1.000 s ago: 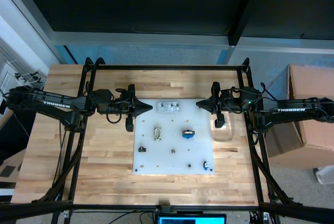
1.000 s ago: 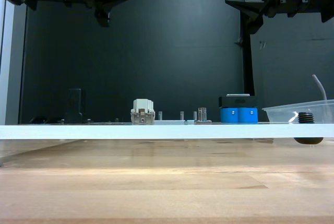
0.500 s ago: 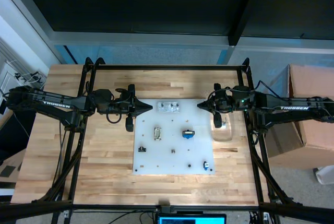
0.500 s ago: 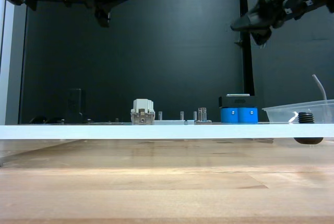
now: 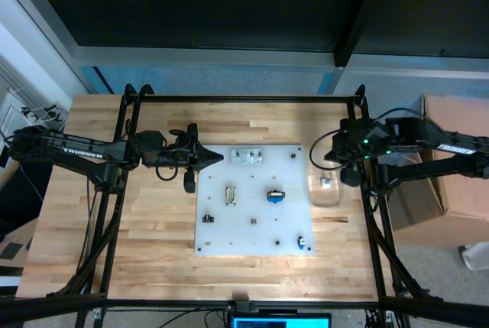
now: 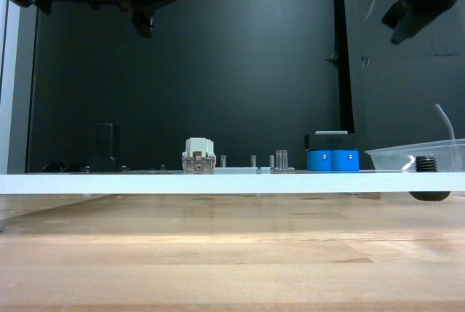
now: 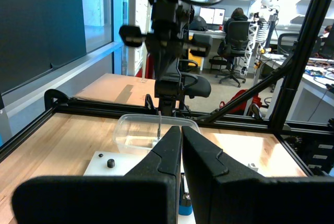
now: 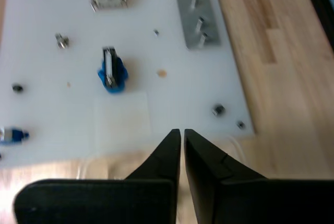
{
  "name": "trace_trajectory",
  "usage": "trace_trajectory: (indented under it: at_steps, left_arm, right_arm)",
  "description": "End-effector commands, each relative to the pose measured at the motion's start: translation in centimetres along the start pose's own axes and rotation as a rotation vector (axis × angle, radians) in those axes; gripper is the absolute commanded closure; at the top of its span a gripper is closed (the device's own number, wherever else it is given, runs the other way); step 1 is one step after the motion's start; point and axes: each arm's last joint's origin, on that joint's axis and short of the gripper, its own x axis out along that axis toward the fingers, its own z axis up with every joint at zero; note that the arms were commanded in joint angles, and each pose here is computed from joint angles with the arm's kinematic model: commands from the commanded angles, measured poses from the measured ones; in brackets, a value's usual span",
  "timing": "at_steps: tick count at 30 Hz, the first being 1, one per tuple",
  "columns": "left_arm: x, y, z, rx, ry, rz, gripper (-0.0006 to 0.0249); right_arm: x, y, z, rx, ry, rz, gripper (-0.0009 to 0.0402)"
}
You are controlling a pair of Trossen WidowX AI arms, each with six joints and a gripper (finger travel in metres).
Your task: Pick the RJ45 connector and install on the taskboard
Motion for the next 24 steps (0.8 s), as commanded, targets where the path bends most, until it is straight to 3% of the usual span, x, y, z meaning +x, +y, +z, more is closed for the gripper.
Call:
trace_trajectory:
  at_steps: [1,7,15,24]
  left_arm:
    - [0.0,0.0,0.0,0.000,0.000,0.000,0.0242]
    - [0.0,0.0,0.0,0.000,0.000,0.000,0.0242]
    - [0.0,0.0,0.0,0.000,0.000,0.000,0.0242]
    - [0.0,0.0,0.0,0.000,0.000,0.000,0.0242]
  right_arm:
    - [-1.6,-0.1,0.1,-0.008,0.055,-0.008,0.0352]
    - [-2.7,-0.2,-0.1,-0.020,0.186,-0.023,0.0287]
    - [-1.4,-0.1,-0.2,-0.031,0.307,-0.021,0.0193]
    - [0.4,0.1,-0.7,-0.042,0.409,-0.007,0.0217]
